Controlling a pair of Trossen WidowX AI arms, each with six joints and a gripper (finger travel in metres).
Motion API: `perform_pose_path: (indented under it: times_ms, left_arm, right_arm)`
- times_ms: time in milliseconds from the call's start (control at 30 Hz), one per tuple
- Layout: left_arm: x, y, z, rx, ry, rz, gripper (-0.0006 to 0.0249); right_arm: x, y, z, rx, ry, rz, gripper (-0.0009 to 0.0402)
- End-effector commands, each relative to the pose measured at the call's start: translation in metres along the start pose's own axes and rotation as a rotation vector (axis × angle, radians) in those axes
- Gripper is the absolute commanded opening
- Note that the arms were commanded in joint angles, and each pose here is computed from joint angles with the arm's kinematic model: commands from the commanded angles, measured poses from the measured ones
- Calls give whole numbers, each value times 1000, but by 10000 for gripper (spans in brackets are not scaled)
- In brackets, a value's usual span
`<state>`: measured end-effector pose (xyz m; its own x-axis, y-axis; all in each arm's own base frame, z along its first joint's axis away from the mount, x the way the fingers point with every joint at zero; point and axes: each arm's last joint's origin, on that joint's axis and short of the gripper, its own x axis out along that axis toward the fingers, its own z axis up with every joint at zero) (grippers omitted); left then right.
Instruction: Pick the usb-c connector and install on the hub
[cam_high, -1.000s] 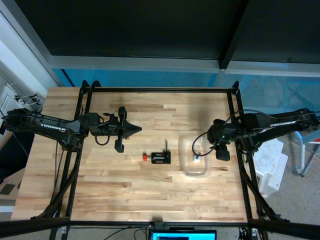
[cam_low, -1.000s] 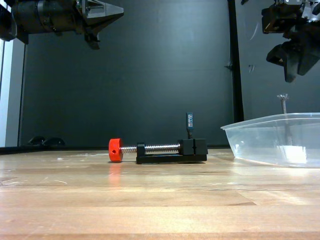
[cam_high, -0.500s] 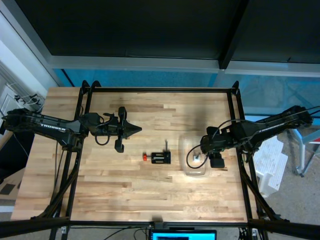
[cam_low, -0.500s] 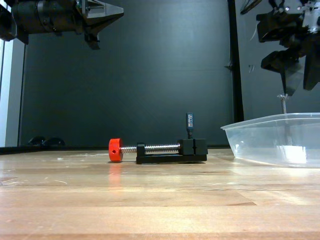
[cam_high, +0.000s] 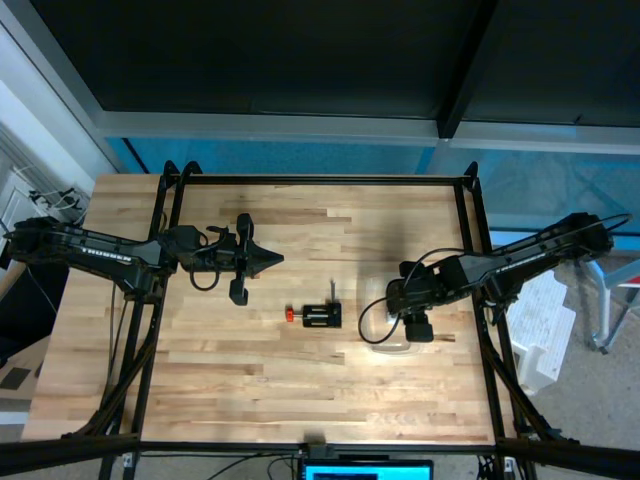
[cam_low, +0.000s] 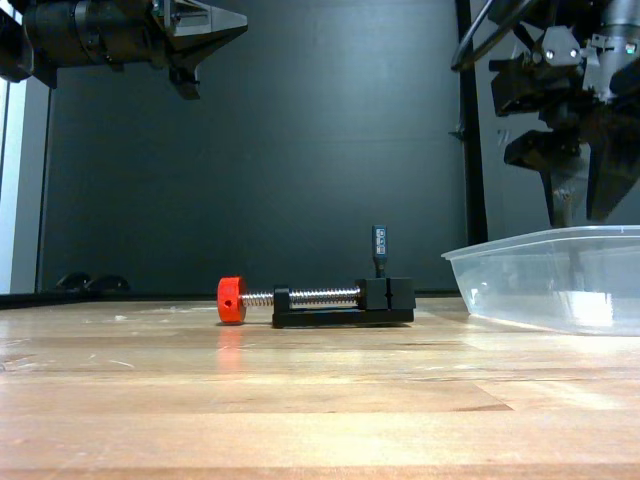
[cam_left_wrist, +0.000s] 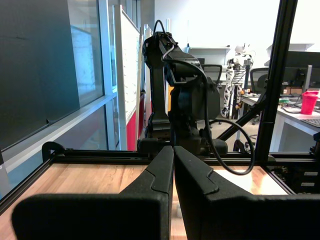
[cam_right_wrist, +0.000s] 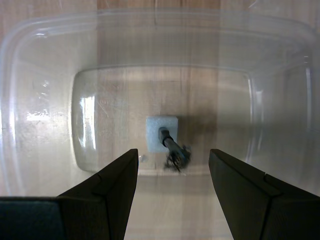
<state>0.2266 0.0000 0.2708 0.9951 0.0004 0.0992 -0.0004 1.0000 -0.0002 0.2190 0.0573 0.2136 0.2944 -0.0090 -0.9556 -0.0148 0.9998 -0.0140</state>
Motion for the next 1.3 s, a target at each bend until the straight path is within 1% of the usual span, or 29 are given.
perform_pose_path:
  times_ms: [33, 567, 1100, 1200, 1300]
  left_arm:
    - [0, 0, 0, 0, 0, 0, 0]
    - [0, 0, 0, 0, 0, 0, 0]
    - [0, 0, 0, 0, 0, 0, 0]
    - [0, 0, 0, 0, 0, 0, 0]
    - [0, 0, 0, 0, 0, 0, 0]
  right_arm:
    - [8, 2, 0, -3, 5, 0, 197]
    - [30, 7, 5, 24, 27, -4, 197]
    - [36, 7, 0, 50, 31, -10, 196]
    - [37, 7, 0, 50, 22, -29, 196]
    - [38, 7, -1, 49, 22, -29, 196]
